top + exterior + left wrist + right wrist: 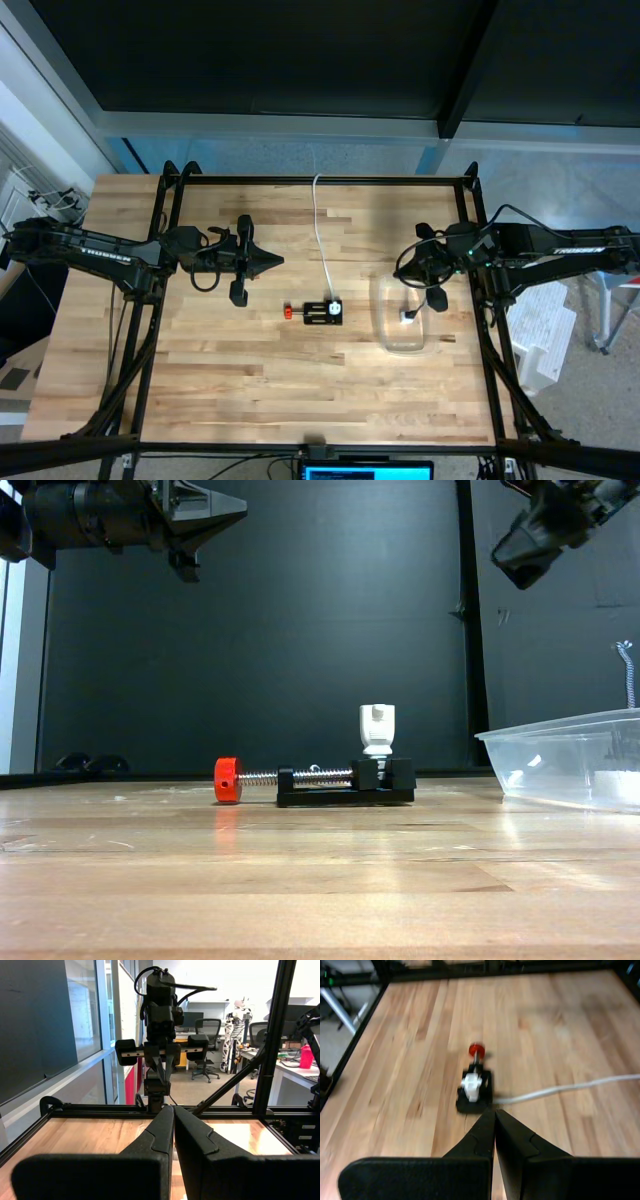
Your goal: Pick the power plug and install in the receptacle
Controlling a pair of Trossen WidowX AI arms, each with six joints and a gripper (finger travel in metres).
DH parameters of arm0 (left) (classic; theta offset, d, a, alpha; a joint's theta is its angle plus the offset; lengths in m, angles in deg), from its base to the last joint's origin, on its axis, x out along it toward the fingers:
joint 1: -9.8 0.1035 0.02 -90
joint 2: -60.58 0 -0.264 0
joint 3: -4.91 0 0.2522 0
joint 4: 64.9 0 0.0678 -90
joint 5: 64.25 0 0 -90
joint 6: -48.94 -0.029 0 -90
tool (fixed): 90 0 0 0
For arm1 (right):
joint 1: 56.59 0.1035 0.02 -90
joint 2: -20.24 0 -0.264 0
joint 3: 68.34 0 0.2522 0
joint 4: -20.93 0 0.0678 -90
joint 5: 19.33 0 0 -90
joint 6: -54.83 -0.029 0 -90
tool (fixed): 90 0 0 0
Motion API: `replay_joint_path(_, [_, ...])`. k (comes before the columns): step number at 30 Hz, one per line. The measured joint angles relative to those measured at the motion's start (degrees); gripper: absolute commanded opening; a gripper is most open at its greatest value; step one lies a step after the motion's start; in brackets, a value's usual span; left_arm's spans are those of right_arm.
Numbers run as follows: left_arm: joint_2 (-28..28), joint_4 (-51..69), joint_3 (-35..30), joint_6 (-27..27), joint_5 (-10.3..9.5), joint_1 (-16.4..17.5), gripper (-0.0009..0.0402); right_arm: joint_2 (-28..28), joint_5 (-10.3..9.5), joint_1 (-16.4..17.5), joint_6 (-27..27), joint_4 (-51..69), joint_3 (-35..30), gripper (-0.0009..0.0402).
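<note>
Your left gripper (272, 262) hangs high over the left half of the wooden table (200, 380), fingers pressed together on nothing. Your right gripper (405, 270), also closed and empty, hovers by the clear plastic tray (385, 335), pointing at the small black block receptacle (325, 312) with its red knob. The tiny dark power plug (414, 308) seems to lie in that tray, though it is hard to make out.

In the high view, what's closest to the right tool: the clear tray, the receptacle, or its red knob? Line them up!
1. clear tray: on the right, beside the right tool.
2. receptacle: mid-table.
3. red knob: the receptacle's left end.
The left tool hangs shut over the table's left.
</note>
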Motion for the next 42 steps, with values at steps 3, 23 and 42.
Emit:
replay_joint_path(3, [0.0, 0.0, 0.0, 0.0, 0.00, 0.0, 0.0000, -0.2, 0.17, 1.6, -0.8, 4.4, -1.2, 0.0000])
replay_joint_path(23, [0.0, 0.0, 0.0, 0.0, -0.02, 0.0, 0.0000, -0.4, 6.12, 15.3, -12.9, 28.8, -4.5, 0.0000])
replay_joint_path(42, [0.0, 0.0, 0.0, 0.0, -0.02, 0.0, 0.0000, -0.5, 10.73, 19.7, -24.8, 27.1, 5.8, 0.0152])
